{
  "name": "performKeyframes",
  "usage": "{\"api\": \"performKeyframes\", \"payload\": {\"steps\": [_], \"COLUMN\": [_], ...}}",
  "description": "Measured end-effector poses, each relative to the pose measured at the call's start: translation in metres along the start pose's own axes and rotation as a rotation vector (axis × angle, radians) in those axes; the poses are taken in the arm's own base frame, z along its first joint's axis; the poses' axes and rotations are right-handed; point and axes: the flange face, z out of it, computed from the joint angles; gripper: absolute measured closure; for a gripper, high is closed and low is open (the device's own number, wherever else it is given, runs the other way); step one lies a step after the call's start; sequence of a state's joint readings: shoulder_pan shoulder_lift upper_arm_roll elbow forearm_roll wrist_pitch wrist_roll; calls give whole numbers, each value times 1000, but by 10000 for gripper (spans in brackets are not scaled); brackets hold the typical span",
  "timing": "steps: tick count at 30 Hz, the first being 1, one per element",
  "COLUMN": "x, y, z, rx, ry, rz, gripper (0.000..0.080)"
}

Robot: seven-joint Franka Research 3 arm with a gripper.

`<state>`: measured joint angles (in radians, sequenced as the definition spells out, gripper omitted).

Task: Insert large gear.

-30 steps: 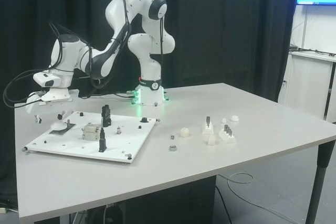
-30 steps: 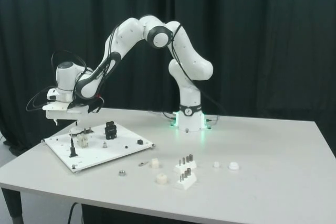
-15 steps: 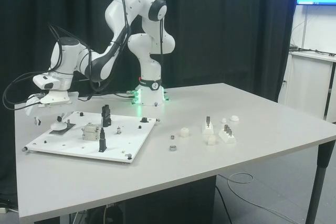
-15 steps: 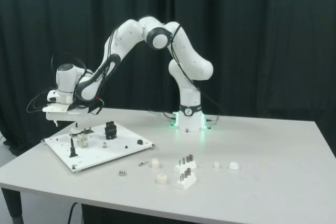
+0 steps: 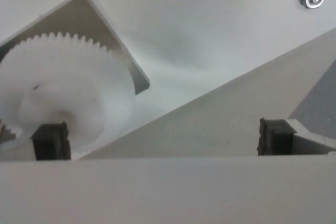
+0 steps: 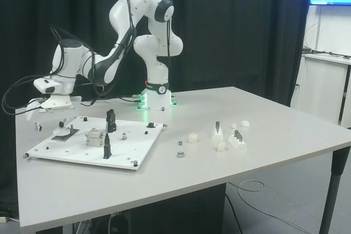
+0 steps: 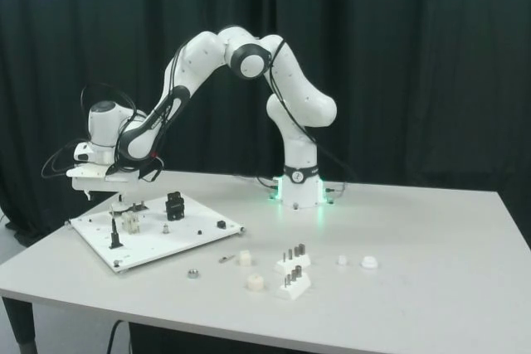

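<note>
Teeth ring the large gear (image 5: 63,93), a white toothed disc seated on the white board (image 5: 210,30) beneath my pincer (image 5: 163,140), whose fingers are spread wide, holding nothing.

- The large gear (image 5: 63,95) is a white toothed disc with a raised round hub in its middle.
- It lies flat on a grey plate (image 5: 107,35) at a far corner of the white board (image 6: 82,149), near the board's edge.
- Nothing grips it; its fine teeth show along the rim.
</note>
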<state>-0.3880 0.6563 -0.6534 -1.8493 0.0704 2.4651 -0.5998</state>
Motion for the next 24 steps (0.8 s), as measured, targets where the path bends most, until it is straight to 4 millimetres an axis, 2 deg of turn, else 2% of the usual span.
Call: {"api": "performKeyframes", "payload": {"steps": [24], "x": [11], "y": [-2], "z": [-5], "rx": [4], "ry": [42], "rz": [26], "gripper": [3]}}
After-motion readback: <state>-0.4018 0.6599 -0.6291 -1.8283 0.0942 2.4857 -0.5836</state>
